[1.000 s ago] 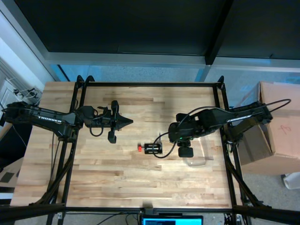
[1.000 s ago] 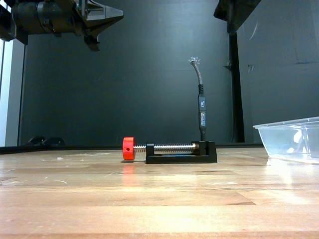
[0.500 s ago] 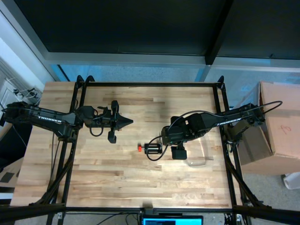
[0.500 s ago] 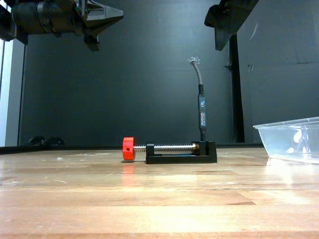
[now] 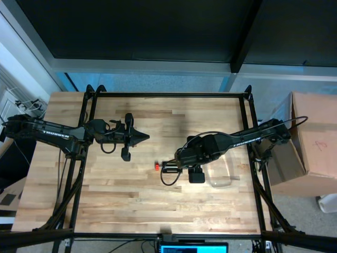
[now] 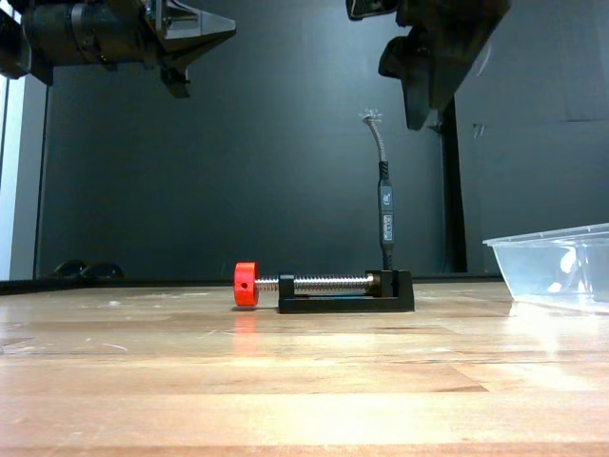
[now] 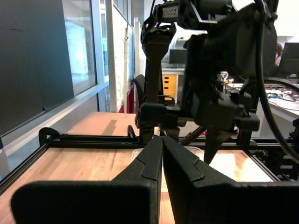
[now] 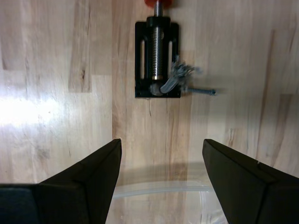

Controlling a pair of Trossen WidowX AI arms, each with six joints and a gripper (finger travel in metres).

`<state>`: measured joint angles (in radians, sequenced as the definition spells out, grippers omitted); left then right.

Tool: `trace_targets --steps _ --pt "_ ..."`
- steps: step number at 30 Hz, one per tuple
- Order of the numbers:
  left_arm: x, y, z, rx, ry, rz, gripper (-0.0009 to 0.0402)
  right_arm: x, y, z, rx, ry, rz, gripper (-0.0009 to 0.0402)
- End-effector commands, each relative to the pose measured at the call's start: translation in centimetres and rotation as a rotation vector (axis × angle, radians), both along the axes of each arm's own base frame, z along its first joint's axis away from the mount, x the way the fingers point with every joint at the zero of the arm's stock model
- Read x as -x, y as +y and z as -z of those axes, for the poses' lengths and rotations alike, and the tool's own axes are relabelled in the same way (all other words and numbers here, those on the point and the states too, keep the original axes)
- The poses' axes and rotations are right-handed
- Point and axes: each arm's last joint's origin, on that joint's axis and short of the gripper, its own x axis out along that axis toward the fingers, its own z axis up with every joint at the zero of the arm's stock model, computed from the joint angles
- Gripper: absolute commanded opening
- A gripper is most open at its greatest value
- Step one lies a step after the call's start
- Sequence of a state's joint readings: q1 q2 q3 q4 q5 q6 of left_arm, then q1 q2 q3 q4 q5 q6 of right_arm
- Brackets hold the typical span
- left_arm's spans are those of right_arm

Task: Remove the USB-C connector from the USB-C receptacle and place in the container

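Two grippers aloft over the wooden surface (image 5: 131, 195). Left gripper (image 7: 162, 138): fingers pressed together, high above the left half, well apart from the vise. Right gripper (image 8: 160, 143): fingers spread wide, pointed down over the small black vise (image 6: 344, 290) with red knob (image 6: 245, 284), touching nothing. USB-C connector (image 6: 386, 214): upright, seated in the USB-C receptacle (image 6: 389, 275) clamped at the vise's right end, frayed cable stub curving upward, in neither gripper. Clear plastic container (image 6: 547, 238) on the surface, near the vise's right side.
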<state>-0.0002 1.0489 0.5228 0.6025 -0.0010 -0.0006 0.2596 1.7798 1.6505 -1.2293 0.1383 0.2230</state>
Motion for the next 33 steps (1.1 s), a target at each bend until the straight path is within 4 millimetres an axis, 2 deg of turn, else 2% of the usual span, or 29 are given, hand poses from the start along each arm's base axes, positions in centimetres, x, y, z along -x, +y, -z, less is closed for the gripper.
trace_targets --steps 1,6,17,25,33 --pt "0.0 0.0 0.0 0.000 0.000 0.000 0.0000 -0.4 0.2 0.9 0.002 0.012 -0.001 0.0224" --pt "0.0 0.0 0.0 0.000 0.000 0.000 0.0000 -0.8 0.3 2.7 0.001 0.012 0.002 0.0207" --pt "0.0 0.0 0.0 0.000 0.000 0.001 0.0000 -1.1 0.4 6.1 -0.023 -0.045 0.001 0.0204" --pt "0.0 0.0 0.0 0.000 0.000 0.000 0.0000 -1.1 0.6 7.4 -0.035 -0.072 0.003 0.0200" --pt "0.0 0.0 0.0 0.000 0.000 0.000 0.0000 -1.2 0.8 8.4 -0.094 -0.101 0.010 0.0160"
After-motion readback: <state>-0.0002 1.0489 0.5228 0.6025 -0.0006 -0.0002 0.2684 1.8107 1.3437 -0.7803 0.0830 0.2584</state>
